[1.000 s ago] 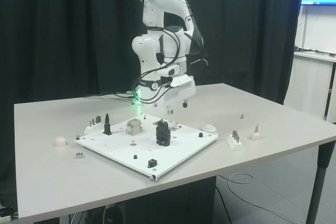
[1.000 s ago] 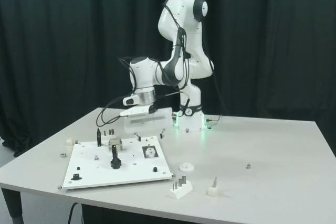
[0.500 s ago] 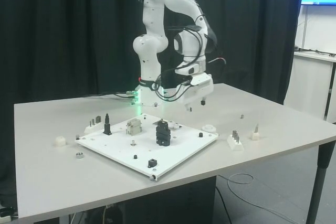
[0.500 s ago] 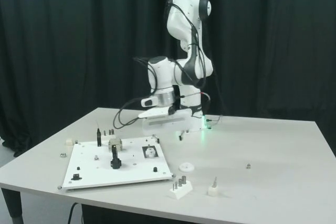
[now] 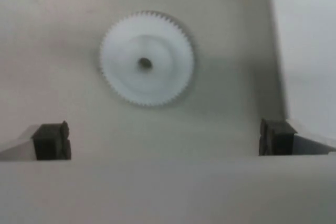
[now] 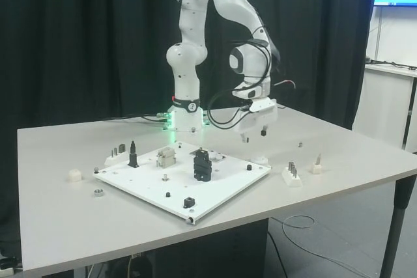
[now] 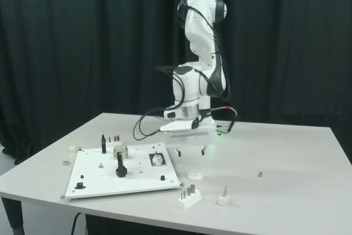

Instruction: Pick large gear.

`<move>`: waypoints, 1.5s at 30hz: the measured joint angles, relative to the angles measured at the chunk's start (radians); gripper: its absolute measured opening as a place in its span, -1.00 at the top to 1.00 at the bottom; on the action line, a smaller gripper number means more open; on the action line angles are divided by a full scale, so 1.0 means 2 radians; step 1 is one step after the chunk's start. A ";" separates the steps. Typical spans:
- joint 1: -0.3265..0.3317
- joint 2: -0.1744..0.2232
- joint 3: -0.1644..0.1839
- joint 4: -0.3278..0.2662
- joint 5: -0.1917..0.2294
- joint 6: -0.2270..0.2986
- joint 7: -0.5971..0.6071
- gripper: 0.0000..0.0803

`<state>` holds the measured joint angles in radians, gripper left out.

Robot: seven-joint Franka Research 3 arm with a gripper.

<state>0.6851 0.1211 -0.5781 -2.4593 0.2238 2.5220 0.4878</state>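
My end effector (image 7: 191,150) hangs above the large gear (image 7: 195,176), not touching it. The gear lies flat on the grey desk (image 7: 286,169), just beside the white board (image 7: 137,177). A small pin block (image 7: 188,197) sits near the gear.

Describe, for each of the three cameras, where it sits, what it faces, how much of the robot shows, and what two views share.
Wrist view: on the arm's wrist, looking down at the large gear; both open fingertips show.
First room view: beside the table, sees the whole arm.
Second room view: another side, whole arm, gripper above the gear.
Both room views share the white board.
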 joint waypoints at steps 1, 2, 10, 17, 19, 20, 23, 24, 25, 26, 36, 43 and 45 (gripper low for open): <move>0.002 0.004 0.002 0.000 0.000 0.002 0.006 -0.99; 0.004 0.008 0.004 0.000 0.000 0.004 0.011 -0.99; 0.007 0.041 0.027 0.000 0.000 0.030 0.052 -0.99; 0.006 0.065 0.040 0.003 0.000 0.050 0.081 -0.99; 0.004 0.070 0.043 0.004 0.000 0.054 0.087 -0.99; 0.003 0.072 0.045 0.005 0.000 0.055 0.091 -0.99; -0.001 0.077 0.050 0.006 0.001 0.059 0.102 -0.99; -0.003 0.078 0.052 0.007 0.001 0.059 0.105 -0.99; -0.005 0.079 0.054 0.007 0.001 0.060 0.107 -0.99; -0.008 0.080 0.056 0.008 0.001 0.060 0.109 -0.99; -0.049 0.087 0.094 0.016 0.003 0.063 0.118 -0.99; -0.078 0.093 0.122 0.019 0.005 0.067 0.119 -0.99; -0.084 0.094 0.128 0.019 0.005 0.069 0.119 -0.99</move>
<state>0.5181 0.3099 -0.3220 -2.4204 0.2344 2.6607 0.7251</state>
